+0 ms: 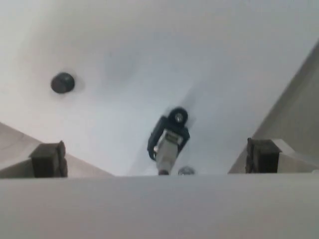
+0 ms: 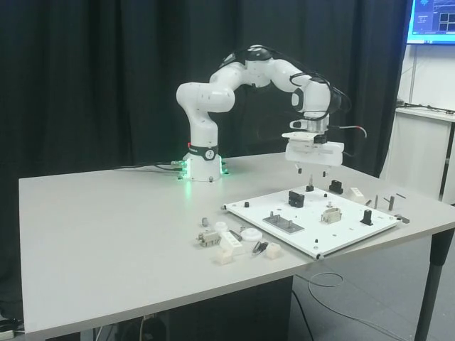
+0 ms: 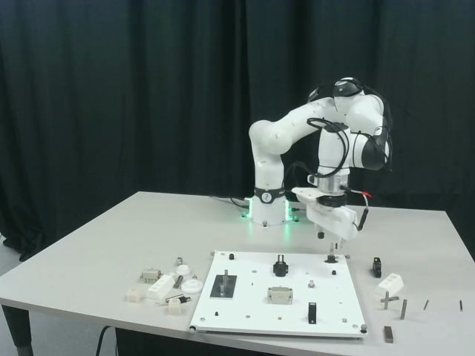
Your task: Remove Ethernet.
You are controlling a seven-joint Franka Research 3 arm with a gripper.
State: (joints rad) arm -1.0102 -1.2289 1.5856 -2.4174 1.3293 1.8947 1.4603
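Black curtains (image 3: 148, 96) hang full-height behind the grey desk (image 2: 106, 227). At three o'clock in the first room view stand a white cabinet (image 2: 419, 149) and a lit wall screen (image 2: 432, 21). Grey floor (image 2: 370, 312) lies beneath.

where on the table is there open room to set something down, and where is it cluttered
Bare stretches: the grey table between the robot base and the cluster of small white parts, and the strip behind the white board. Crowded: that parts cluster, the board's fixtures, and the loose pieces past the board's other edge.
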